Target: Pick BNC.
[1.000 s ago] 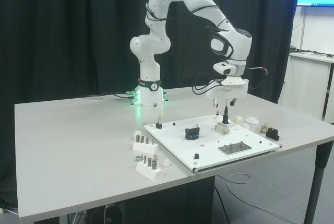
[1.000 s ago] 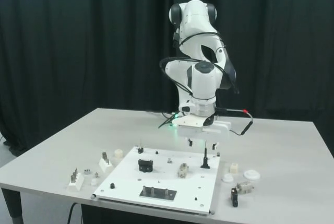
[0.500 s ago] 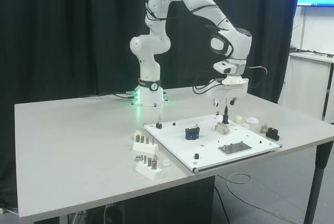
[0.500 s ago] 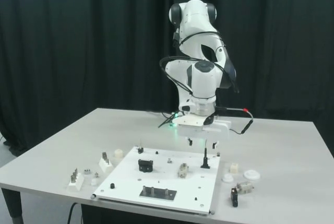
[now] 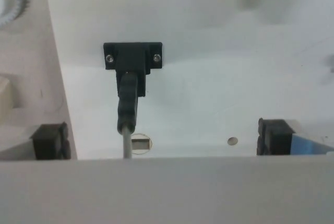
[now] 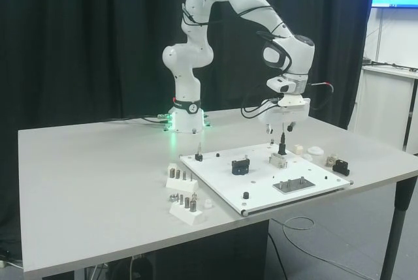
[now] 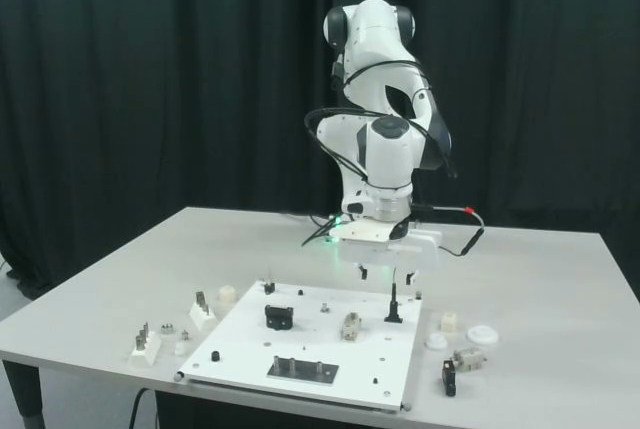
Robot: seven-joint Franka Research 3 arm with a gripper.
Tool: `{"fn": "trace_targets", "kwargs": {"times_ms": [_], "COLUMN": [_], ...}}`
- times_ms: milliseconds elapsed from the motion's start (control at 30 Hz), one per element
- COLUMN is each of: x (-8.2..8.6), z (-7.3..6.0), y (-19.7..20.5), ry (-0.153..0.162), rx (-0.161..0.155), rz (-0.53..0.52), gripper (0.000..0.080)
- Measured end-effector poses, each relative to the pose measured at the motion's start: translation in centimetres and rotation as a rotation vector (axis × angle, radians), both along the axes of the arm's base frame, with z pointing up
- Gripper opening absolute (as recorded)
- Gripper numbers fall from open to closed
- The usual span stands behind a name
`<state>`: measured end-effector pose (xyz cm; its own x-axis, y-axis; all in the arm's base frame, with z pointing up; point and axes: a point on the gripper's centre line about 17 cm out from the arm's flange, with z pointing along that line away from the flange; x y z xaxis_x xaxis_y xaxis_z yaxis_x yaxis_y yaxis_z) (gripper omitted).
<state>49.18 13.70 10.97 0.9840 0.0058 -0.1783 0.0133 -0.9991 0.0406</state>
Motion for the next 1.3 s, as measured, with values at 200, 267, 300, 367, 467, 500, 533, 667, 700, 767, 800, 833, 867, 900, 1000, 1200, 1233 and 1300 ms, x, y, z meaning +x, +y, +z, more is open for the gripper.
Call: {"fn": "trace_targets", "kwargs": {"times_ms": [200,267,300,367,467,500,533,667,700,767,800,833,867,900,1000,1200,1233,1300], "x": [0.0,0.0,0.1,0.1,0.2,0.2,0.2,0.3,0.3,0.4,0.4,0.4,0.4,0.4,0.5,0.5,0.5,0.6], "z": [0.0,0.0,0.0,0.0,0.1,0.1,0.2,0.4,0.4,0.6,0.6,0.7,0.7,0.8,1.0,1.4,1.5,1.6], "y": [-0.1,-0.1,-0.1,-0.1,-0.2,-0.2,-0.3,-0.3,-0.3,-0.3,-0.3,-0.3,-0.3,-0.3,-0.3,-0.3,-0.4,-0.4], "ry": [0.0,0.0,-0.001,-0.001,-0.003,-0.004,-0.004,-0.008,-0.009,-0.011,-0.012,-0.012,-0.013,-0.014,-0.015,-0.019,-0.02,-0.021], "rx": [0.0,0.0,0.0,0.0,0.0,0.0,0.0,0.001,0.001,0.002,0.002,0.002,0.003,0.003,0.003,0.006,0.006,0.006], "rz": [-0.001,-0.002,-0.002,-0.003,-0.005,-0.005,-0.006,-0.007,-0.007,-0.007,-0.007,-0.007,-0.007,-0.007,-0.008,-0.01,-0.011,-0.011], "gripper": [0.08,0.08,0.08,0.08,0.08,0.08,0.08,0.08,0.08,0.08,0.08,0.08,0.08,0.08,0.08,0.08,0.08,0.08]}}
